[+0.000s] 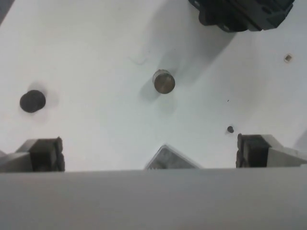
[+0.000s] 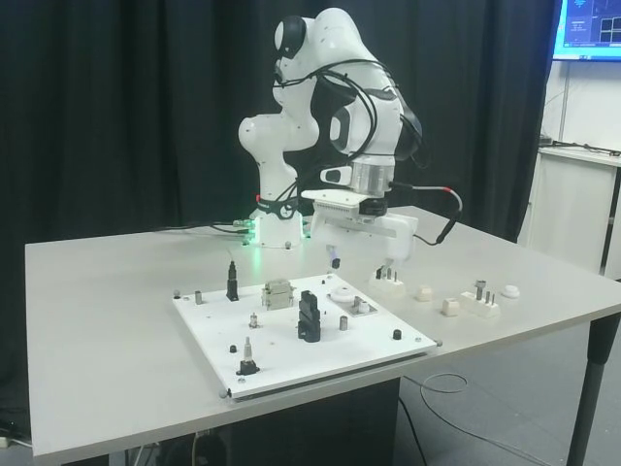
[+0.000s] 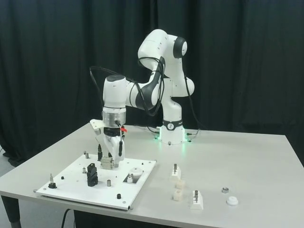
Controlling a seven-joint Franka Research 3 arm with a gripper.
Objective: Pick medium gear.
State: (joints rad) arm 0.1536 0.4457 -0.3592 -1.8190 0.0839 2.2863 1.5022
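A white round gear-like part (image 2: pixel 342 293) lies on the white board (image 2: pixel 291 359), near its far right side; the second room view shows this part (image 3: pixel 137 172) too. My gripper (image 2: pixel 361 262) hangs open above that side of the board, clear of every part. In the wrist view the gripper (image 1: pixel 148 153) has its black fingertips (image 1: pixel 45 154) wide apart with nothing between them. The gear does not show in the wrist view. Below the fingers are a short metal peg (image 1: pixel 164 81) and a square metal piece (image 1: pixel 170 160). I cannot tell which part is the medium gear.
A black block (image 2: pixel 309 316) stands on the board beside the peg; the wrist view catches it (image 1: pixel 244 14). A black round stud (image 1: pixel 32 101) and several upright pins (image 2: pixel 233 280) also stand on the board. Small white holders (image 2: pixel 480 301) and a white ring (image 3: pixel 232 201) lie on the grey table.
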